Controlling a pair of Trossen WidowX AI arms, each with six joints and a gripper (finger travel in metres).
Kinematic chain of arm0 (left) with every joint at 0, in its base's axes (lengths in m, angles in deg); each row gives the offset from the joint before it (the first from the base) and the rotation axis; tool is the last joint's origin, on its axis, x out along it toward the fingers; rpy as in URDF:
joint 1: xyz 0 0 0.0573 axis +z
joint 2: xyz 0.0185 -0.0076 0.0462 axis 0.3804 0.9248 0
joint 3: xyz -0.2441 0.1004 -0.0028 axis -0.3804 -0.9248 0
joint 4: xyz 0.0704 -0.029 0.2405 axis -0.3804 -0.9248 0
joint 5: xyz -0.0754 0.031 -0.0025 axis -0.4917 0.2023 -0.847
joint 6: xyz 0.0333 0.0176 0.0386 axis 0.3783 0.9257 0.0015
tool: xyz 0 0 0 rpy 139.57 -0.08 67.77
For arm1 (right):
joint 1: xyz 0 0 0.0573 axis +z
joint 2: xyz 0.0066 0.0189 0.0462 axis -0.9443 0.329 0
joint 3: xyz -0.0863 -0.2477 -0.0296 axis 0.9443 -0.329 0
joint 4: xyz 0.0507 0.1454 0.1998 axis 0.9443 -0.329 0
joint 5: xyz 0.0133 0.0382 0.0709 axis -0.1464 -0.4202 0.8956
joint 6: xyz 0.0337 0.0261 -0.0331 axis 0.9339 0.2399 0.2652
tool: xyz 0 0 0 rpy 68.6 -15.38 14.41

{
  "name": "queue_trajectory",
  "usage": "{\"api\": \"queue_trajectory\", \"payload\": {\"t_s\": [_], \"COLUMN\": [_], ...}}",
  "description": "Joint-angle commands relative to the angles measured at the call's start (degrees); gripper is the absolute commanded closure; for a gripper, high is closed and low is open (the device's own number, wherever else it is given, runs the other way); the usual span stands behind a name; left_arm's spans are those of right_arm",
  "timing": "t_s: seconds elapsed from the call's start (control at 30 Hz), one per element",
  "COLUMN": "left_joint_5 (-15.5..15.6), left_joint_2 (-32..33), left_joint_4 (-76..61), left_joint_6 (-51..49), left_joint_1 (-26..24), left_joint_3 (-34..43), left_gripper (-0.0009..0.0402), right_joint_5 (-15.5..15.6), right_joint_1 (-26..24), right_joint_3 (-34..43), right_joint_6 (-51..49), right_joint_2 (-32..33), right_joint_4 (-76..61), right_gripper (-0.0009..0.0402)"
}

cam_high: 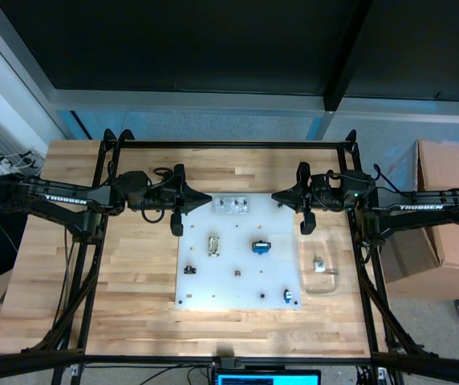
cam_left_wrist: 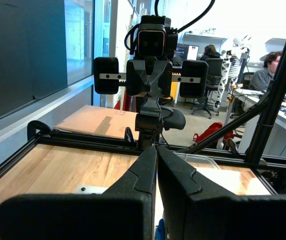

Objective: Pick the RJ45 connector and install on the taskboard

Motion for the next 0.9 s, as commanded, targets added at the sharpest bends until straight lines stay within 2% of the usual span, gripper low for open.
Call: {"api": "queue_trajectory", "payload": {"t_s": [0.03, 0.73, 0.8, 0.9], "left_joint_5": [0.0, 0.0, 0.0, 0.0], "left_joint_2": [0.02, 0.02, 0.02, 0.02], "left_joint_4": [0.0, -0.02, 0.0, -0.02], "left_joint_6": [0.0, 0.0, 0.0, 0.0], "left_joint_1": [0.0, 0.0, -0.02, -0.02], "left_joint_3": [0.0, 0.0, 0.0, 0.0], "left_gripper": [0.0393, 0.0393, 0.0393, 0.0393], "right_joint_5": [-0.02, 0.07, 0.52, 2.12], "right_joint_1": [0.0, 0.02, 0.02, 0.15], "right_joint_3": [0.0, 0.0, 0.15, 2.54], "right_joint_6": [0.0, 0.04, 0.96, 1.05], "right_joint_2": [0.0, 0.17, 0.15, -0.2], "right_joint_4": [0.0, 0.0, -0.24, -7.52], "right_gripper": [0.0393, 0.0393, 0.0393, 0.0394]}}
